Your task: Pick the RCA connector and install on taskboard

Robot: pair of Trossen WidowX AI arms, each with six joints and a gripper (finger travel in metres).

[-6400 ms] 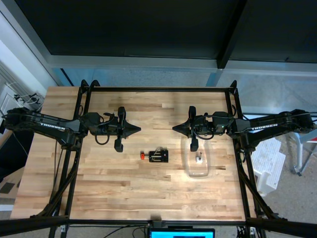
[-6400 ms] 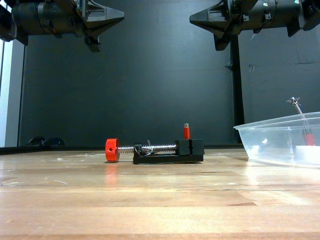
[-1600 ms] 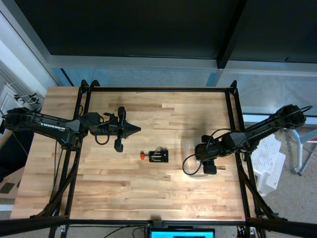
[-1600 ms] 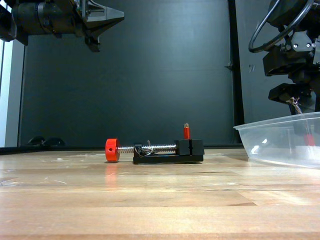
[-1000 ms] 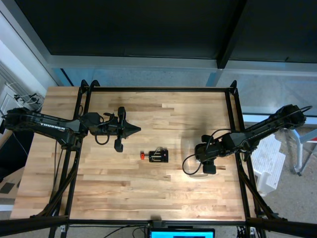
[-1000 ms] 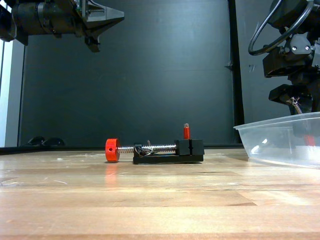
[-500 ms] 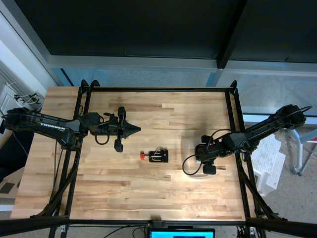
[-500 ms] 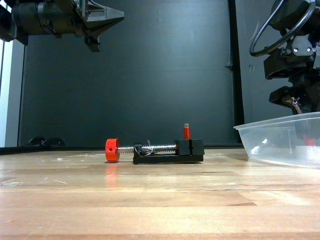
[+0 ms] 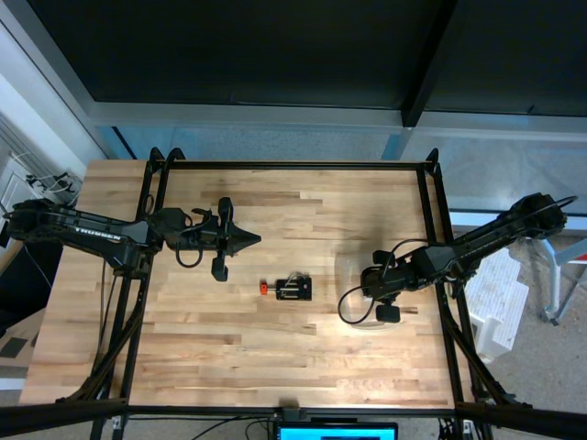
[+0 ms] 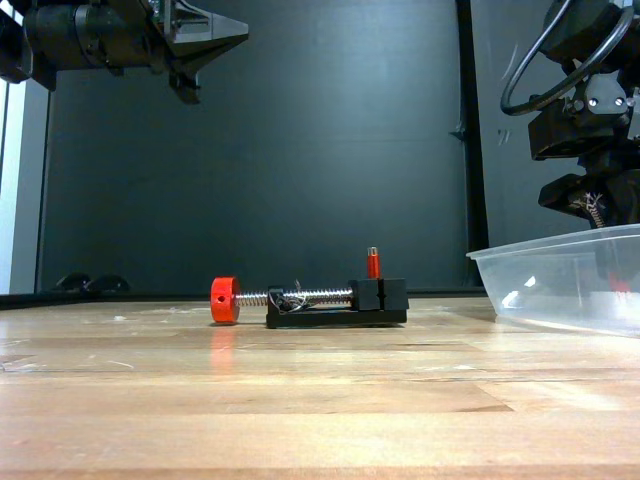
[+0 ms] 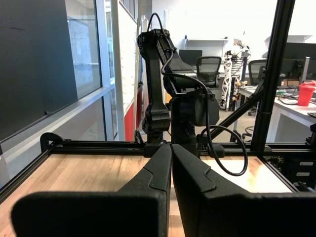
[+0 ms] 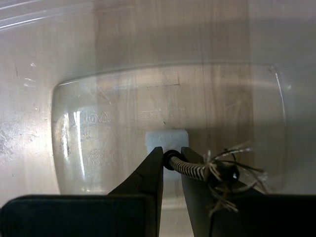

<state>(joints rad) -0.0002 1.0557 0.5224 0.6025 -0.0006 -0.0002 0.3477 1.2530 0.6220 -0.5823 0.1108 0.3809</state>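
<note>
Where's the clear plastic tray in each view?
High view: clear plastic tray right of centre, beneath the right gripper.
Low view: far right, below that gripper.
Left wrist view: not discernible; left gripper, shut, parked over table's left.
Right wrist view: all around the gripper.
Shared landmark: right gripper, holding the dark grey RCA connector.

This is a robotics lab in an office. A black-framed wooden table (image 9: pixel 303 367) carries two robot arms (image 9: pixel 92 234); office chairs (image 11: pixel 207 66) and desks (image 11: pixel 294 107) stand behind it.
</note>
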